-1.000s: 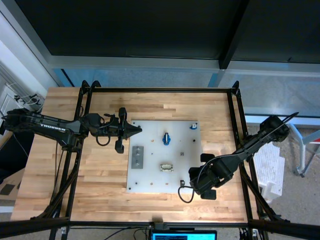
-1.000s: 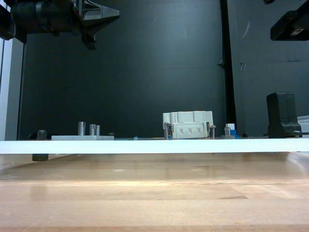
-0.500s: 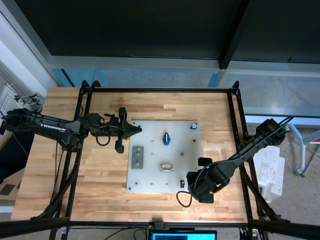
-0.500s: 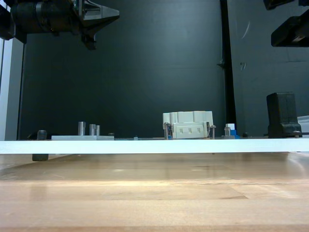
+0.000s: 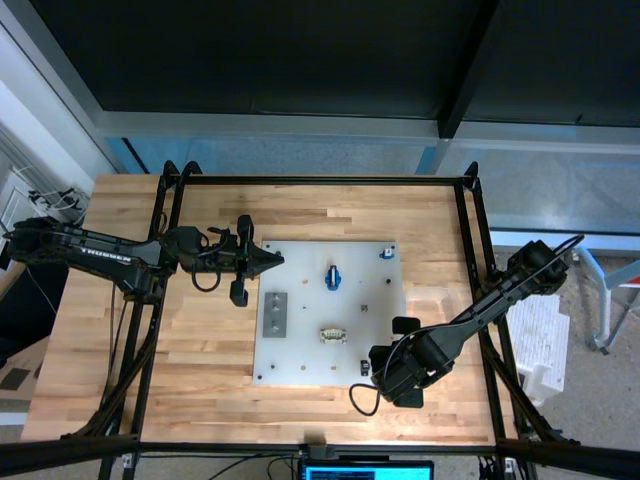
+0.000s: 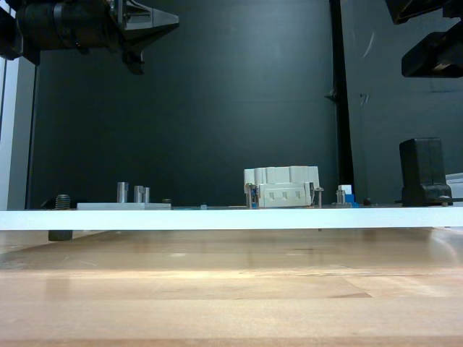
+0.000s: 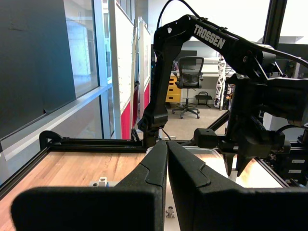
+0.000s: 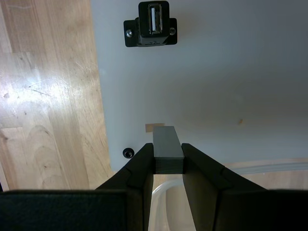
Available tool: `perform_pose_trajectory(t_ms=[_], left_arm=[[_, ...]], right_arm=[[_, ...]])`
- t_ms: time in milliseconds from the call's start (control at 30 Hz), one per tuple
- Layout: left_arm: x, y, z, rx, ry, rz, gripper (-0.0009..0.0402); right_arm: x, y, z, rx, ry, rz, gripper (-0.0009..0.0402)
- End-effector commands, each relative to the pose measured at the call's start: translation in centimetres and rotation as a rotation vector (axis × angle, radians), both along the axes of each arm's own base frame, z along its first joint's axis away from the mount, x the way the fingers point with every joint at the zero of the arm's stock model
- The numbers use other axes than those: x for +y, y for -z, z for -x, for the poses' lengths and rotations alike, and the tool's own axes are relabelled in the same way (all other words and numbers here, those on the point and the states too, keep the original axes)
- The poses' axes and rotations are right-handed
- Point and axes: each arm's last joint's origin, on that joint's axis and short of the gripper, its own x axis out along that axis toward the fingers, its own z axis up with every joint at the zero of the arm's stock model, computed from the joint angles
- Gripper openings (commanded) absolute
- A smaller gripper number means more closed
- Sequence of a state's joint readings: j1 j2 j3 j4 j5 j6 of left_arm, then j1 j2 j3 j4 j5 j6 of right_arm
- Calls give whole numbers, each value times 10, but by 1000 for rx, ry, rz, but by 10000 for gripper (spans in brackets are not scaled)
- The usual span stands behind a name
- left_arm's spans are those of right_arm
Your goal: Pick the 16mm bar and install on taskboard
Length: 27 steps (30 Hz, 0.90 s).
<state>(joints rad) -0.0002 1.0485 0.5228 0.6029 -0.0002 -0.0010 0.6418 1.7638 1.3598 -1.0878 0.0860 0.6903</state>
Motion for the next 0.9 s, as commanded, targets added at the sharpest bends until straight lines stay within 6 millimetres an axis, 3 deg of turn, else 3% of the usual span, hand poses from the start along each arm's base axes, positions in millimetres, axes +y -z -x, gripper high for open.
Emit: perform_pose_trajectory(t_ms=[33, 900], left_arm=[[0, 0, 0, 0, 0, 0, 0], [0, 0, 0, 0, 0, 0, 0]], right_arm=[[0, 1, 1, 4, -11, 2, 4], [4, 9, 2, 5, -27, 4, 4]])
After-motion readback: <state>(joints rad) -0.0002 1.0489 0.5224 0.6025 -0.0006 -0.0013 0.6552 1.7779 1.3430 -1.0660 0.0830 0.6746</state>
